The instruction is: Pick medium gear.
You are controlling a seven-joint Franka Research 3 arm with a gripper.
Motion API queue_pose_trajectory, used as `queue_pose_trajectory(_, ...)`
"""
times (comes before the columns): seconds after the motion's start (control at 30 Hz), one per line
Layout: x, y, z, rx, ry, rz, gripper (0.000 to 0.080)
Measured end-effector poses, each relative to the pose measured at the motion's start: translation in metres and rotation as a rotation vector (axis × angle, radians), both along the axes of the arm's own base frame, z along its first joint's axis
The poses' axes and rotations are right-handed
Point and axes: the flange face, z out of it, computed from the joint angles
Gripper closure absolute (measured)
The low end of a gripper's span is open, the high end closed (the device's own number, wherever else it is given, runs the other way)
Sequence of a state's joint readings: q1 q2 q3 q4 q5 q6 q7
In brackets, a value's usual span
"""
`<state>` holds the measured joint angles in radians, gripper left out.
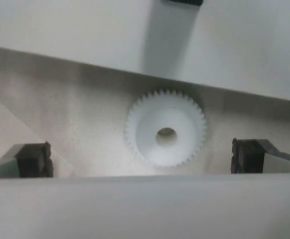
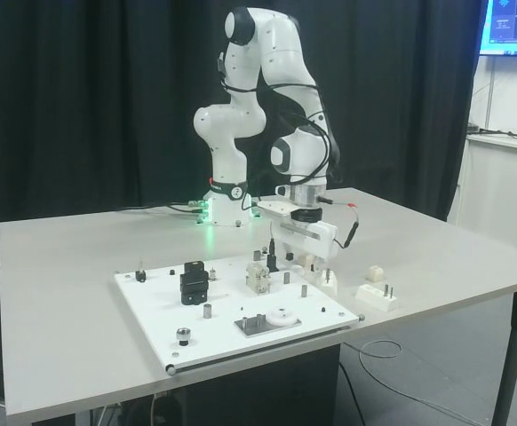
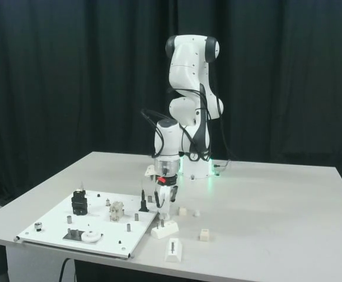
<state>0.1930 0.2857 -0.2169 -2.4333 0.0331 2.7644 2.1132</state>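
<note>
In the wrist view a white toothed gear with a round centre hole lies flat in a white holder. My gripper is open, one black fingertip on each side of the gear and well apart from it. In the first room view the gripper hangs low over the white holder, just past the board's right edge. The second room view shows the gripper above the same holder. The room views do not show this gear.
A white board carries a black block, several pegs, a grey plate and another white gear. More white holders stand on the grey table to the right of the board.
</note>
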Motion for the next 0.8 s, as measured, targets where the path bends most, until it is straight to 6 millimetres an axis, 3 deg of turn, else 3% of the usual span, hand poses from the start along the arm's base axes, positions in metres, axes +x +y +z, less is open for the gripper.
queue_pose_trajectory(0.8, 0.003, -0.002, -0.013, -0.014, -0.027, 0.039, 0.0003)
